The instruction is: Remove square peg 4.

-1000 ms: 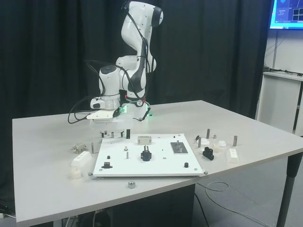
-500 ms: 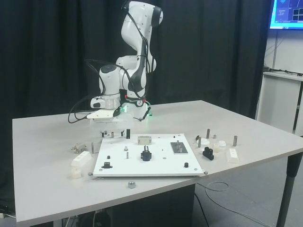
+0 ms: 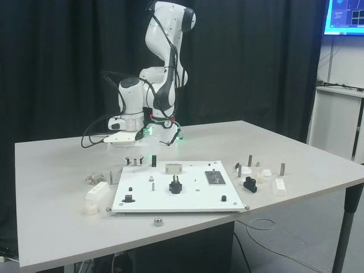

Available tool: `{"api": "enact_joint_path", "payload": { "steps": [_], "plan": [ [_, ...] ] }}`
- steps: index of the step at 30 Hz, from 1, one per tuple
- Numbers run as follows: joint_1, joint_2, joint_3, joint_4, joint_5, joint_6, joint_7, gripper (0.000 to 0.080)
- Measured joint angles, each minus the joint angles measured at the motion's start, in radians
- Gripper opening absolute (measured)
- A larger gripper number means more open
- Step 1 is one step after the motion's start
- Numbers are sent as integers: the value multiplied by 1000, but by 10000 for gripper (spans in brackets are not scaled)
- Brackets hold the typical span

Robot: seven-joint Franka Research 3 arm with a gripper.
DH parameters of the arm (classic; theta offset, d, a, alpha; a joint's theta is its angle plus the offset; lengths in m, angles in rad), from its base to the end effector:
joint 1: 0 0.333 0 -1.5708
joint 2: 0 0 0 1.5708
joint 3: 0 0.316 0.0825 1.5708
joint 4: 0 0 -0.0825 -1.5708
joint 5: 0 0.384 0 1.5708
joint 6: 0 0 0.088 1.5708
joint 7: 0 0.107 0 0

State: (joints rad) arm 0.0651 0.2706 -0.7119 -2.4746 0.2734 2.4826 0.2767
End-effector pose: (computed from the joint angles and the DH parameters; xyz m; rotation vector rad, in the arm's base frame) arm 0.3533 -0.2878 0.1978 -2.6202 1.7059 0.2796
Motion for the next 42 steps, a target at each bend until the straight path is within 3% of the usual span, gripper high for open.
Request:
{"api": "enact_joint_path", "payload": {
  "steps": [3,4,13,14,42],
  "plan": [
    [0,0,-1,0,0,0,0,504],
    [0,0,-1,0,0,0,0,308],
    [1,0,1,0,2,-4,7,308],
    [1,0,1,0,2,-4,7,98],
    [2,0,1,2,1,-7,7,97]
  ]
}}
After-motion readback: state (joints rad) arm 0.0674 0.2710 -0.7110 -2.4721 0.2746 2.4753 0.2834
